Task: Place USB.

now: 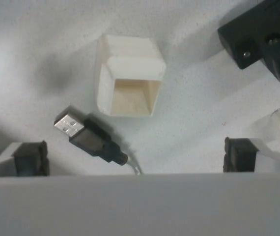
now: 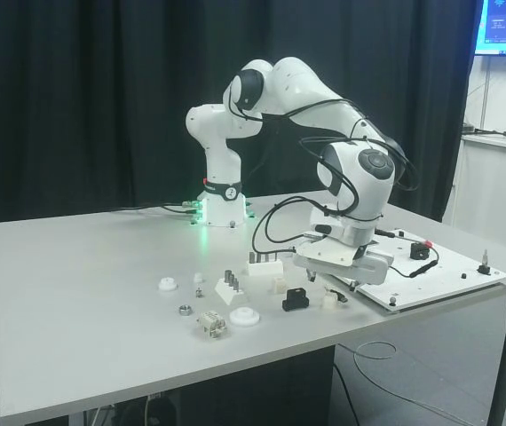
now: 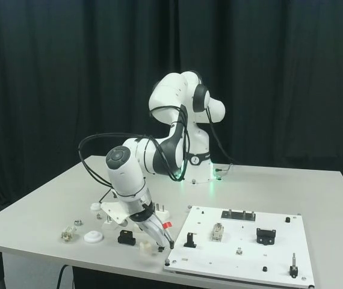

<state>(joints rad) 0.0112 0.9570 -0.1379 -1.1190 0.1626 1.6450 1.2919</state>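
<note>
The USB plug [image 1: 88, 135], black with a bare metal end, lies flat on the grey table. A thin cable leaves it and runs under the hand. My gripper [image 1: 134, 156] hovers low over it, open, with one black fingertip [image 1: 30, 158] on each side and nothing between them. Right beside the plug stands a small white square holder [image 1: 130, 78] with a hollow mouth. From the first room view the gripper [image 2: 326, 287] hangs near the table's front edge, next to the white holder [image 2: 330, 302]. The second room view shows the gripper [image 3: 151, 238] just left of the white board [image 3: 244, 256].
A black bracket [image 1: 267, 34] stands close to the holder; it is also visible as the black bracket [image 2: 295, 300]. The white board [image 2: 453, 271] carries several fixtures. More small parts, a white ring [image 2: 244, 318] and a connector [image 2: 211, 324], lie left of the hand.
</note>
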